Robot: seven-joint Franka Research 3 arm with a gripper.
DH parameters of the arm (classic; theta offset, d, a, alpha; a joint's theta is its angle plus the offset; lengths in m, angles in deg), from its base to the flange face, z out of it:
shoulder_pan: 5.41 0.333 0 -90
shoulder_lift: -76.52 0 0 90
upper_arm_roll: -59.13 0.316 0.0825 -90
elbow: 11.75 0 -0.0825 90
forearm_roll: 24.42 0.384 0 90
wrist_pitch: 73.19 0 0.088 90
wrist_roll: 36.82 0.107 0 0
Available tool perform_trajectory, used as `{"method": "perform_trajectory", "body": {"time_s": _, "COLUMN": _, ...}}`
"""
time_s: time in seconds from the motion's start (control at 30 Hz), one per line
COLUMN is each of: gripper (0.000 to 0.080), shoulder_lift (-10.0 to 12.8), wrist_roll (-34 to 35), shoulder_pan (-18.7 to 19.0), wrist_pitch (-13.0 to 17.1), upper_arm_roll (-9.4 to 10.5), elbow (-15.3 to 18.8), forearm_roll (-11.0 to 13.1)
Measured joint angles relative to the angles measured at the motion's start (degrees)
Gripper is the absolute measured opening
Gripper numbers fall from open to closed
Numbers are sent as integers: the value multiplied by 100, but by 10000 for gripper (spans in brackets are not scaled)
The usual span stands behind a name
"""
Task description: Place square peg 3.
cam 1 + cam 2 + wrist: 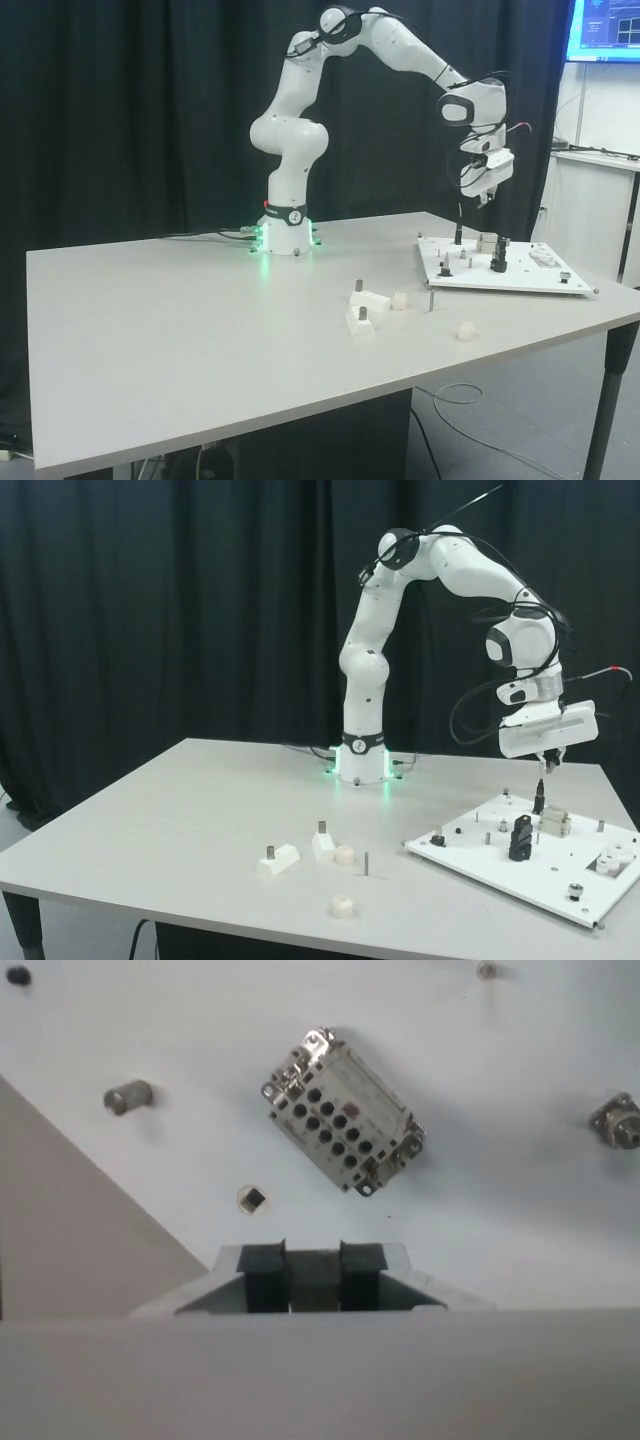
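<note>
My gripper (313, 1278) hangs above the white board (500, 1240), shut on a grey square peg (314, 1282) of which only the top shows between the black pads. A small square hole (253, 1198) in a pale ring lies on the board a short way from the fingertips. In the first room view the gripper (482, 197) is over the board's (520, 282) back part, well clear of it. The second room view shows the gripper (545, 764) above the board (480, 858) too.
A grey multi-pin connector block (343, 1110) sits on the board beyond the hole, with a short cylinder peg (127, 1096) and a round fitting (620, 1123) to either side. Upright pegs (519, 838) stand on the board. White holders (367, 300) and small blocks (465, 330) lie on the grey table.
</note>
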Motion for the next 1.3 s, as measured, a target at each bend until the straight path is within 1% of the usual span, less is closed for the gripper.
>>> {"method": "perform_trajectory", "body": {"time_s": 0.4, "gripper": 107, "shoulder_lift": -2, "wrist_roll": 379, "shoulder_pan": -47, "wrist_pitch": -121, "upper_arm_roll": -60, "elbow": -175, "forearm_roll": -11}}
{"method": "perform_trajectory", "body": {"time_s": 0.73, "gripper": 107, "shoulder_lift": -3, "wrist_roll": 400, "shoulder_pan": -140, "wrist_pitch": -177, "upper_arm_roll": -62, "elbow": -264, "forearm_roll": -11}}
{"method": "perform_trajectory", "body": {"time_s": 0.93, "gripper": 107, "shoulder_lift": -3, "wrist_roll": 276, "shoulder_pan": -154, "wrist_pitch": -212, "upper_arm_roll": -61, "elbow": -286, "forearm_roll": -11}}
{"method": "perform_trajectory", "body": {"time_s": 1.1, "gripper": 107, "shoulder_lift": -3, "wrist_roll": -56, "shoulder_pan": -164, "wrist_pitch": -232, "upper_arm_roll": -61, "elbow": -292, "forearm_roll": -13}}
{"method": "perform_trajectory", "body": {"time_s": 1.3, "gripper": 107, "shoulder_lift": -3, "wrist_roll": -68, "shoulder_pan": -186, "wrist_pitch": -281, "upper_arm_roll": -62, "elbow": -292, "forearm_roll": -22}}
